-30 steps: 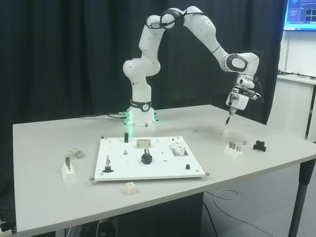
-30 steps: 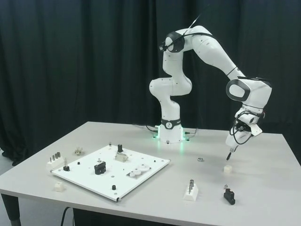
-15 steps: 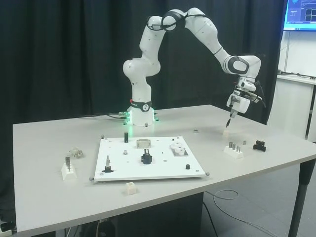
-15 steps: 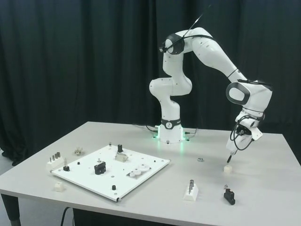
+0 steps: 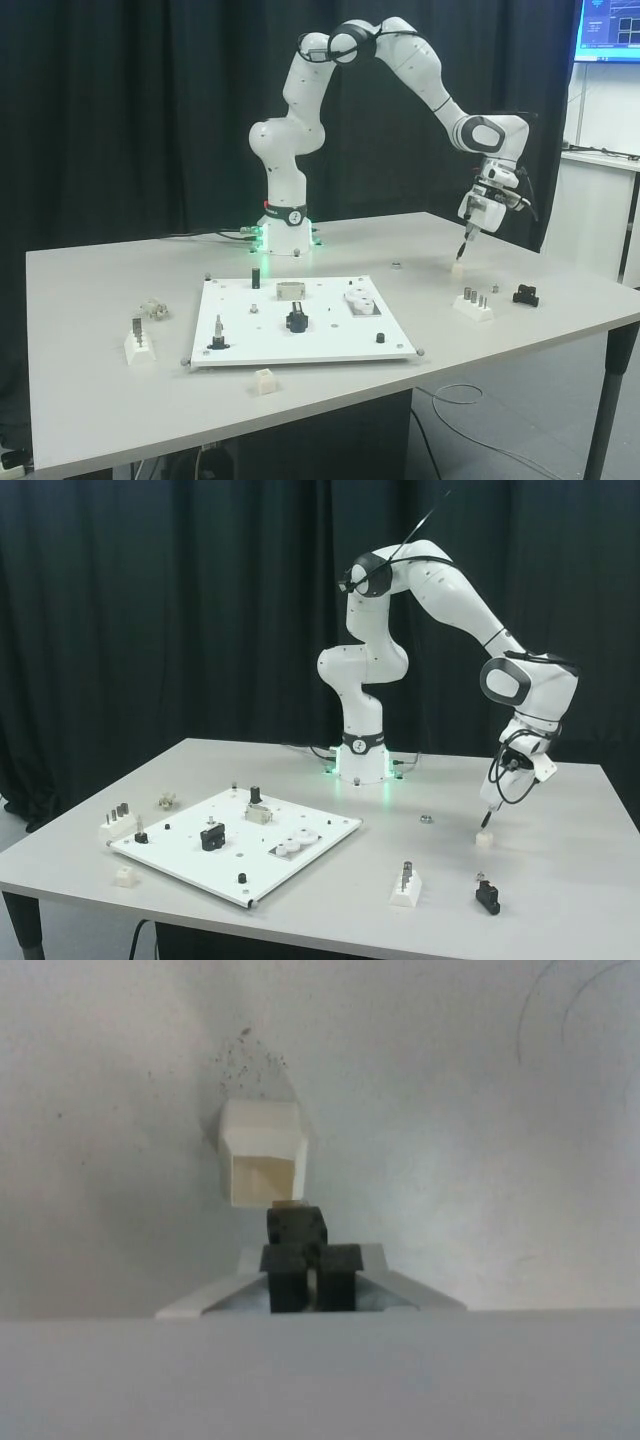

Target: Place USB.

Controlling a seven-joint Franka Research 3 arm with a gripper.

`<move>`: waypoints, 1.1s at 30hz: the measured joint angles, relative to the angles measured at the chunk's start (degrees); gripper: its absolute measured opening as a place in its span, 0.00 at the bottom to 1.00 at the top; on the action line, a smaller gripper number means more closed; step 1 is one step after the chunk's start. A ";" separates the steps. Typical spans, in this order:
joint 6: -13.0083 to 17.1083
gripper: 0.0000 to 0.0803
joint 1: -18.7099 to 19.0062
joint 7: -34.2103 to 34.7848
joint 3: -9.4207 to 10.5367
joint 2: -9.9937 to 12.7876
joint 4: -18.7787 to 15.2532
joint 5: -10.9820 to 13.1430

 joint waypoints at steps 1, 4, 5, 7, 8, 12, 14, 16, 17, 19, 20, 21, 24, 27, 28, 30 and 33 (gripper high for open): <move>0.00 0.02 0.00 -0.01 -0.02 0.05 0.01 0.00; 0.04 0.02 0.00 -0.03 -0.04 0.23 0.05 0.00; 0.06 0.02 0.00 -0.03 -0.04 0.29 0.06 0.00; 0.10 0.02 0.02 -0.03 -0.04 0.41 0.09 0.08; 0.12 0.02 0.02 -0.03 -0.04 0.47 0.11 0.18; 0.18 0.02 0.06 -0.03 -0.04 0.68 0.21 0.64; 0.18 0.02 0.10 -0.03 -0.04 0.81 0.29 0.69; 0.19 0.02 0.13 -0.03 -0.04 0.92 0.36 0.71; 0.19 0.02 0.14 -0.03 -0.04 0.97 0.38 0.72; 0.21 0.02 0.15 -0.03 -0.04 1.03 0.40 0.72; 0.22 0.02 0.15 -0.03 -0.04 1.06 0.41 0.72; 0.24 0.02 0.15 -0.03 -0.04 1.08 0.41 0.72; 0.29 0.02 0.16 -0.03 -0.05 1.14 0.42 0.72; 0.36 0.02 0.15 -0.03 -0.11 1.22 0.42 0.72; 0.39 0.02 0.16 -0.03 -0.14 1.25 0.42 0.72; 0.46 0.02 0.16 -0.03 -0.20 1.33 0.42 0.72; 0.64 0.02 0.16 -0.03 -0.27 1.55 0.42 0.72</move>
